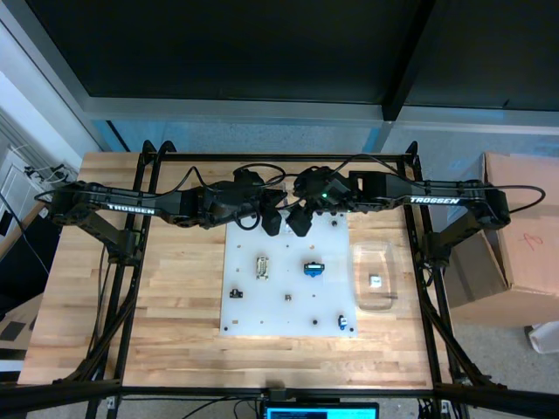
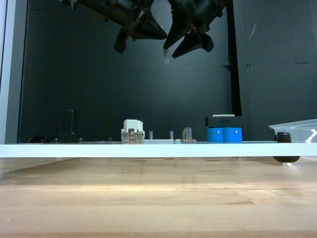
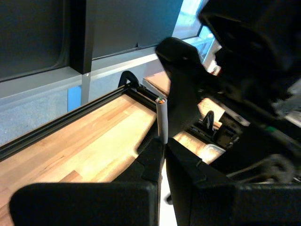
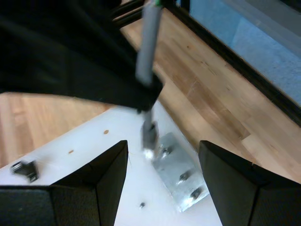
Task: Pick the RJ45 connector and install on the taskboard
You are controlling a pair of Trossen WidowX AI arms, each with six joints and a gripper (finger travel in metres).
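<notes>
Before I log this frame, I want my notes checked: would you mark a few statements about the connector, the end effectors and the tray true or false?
1. The left end effector is shut on the RJ45 connector at its grey cable stub. True.
2. The RJ45 connector sits in its seat on the task board. False: it hangs high above the board, clear of any seat.
3. The right end effector is open, beside the left one over the board's far edge. True.
4. The clear tray lies on the table left of the task board. False: it lies to the board's right.
</notes>
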